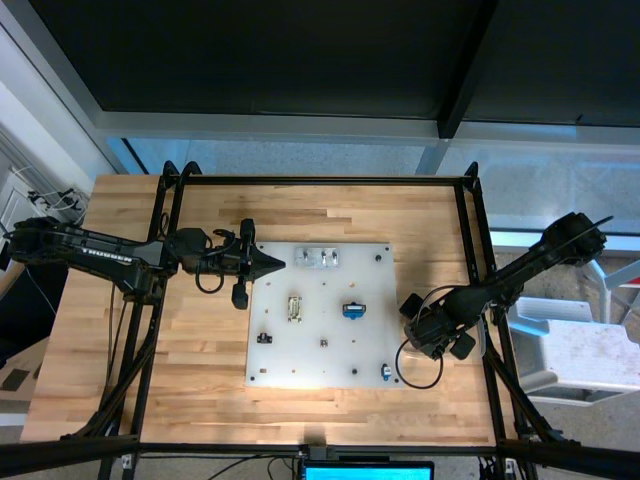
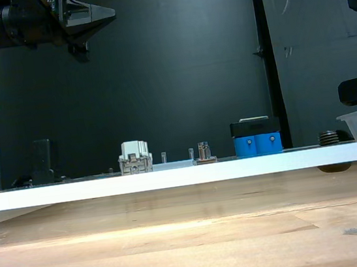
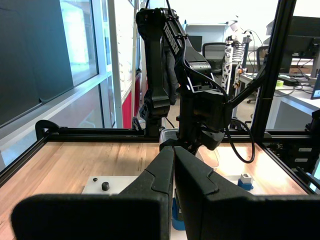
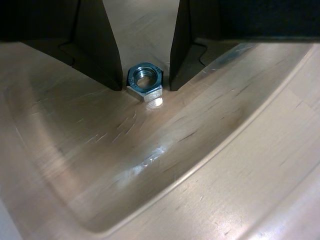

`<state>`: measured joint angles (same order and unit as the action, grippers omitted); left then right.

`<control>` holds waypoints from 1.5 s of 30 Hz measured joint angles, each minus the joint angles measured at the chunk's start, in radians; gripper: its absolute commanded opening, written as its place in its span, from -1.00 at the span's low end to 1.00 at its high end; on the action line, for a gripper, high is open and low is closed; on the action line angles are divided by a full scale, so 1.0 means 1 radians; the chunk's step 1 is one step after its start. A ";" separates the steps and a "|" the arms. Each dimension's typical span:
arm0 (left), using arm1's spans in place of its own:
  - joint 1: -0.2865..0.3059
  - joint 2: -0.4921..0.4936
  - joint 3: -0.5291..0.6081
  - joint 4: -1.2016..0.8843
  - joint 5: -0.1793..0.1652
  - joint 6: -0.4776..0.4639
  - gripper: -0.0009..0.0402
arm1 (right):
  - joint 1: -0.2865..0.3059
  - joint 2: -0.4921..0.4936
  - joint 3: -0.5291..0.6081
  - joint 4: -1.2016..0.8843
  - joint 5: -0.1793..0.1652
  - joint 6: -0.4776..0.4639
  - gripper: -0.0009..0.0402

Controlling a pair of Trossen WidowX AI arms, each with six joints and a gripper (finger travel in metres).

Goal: Pick the M12 fastener and fasten on the M12 threads

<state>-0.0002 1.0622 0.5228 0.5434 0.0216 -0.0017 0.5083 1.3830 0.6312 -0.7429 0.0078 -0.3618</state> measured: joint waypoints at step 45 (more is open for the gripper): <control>0.000 0.000 0.000 0.000 0.000 0.000 -0.96 | -0.003 0.035 0.388 -0.373 0.000 -0.435 -0.96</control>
<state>-0.0002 1.0622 0.5228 0.5434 0.0216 -0.0021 0.5056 1.4185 1.0191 -1.1160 0.0082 -0.7963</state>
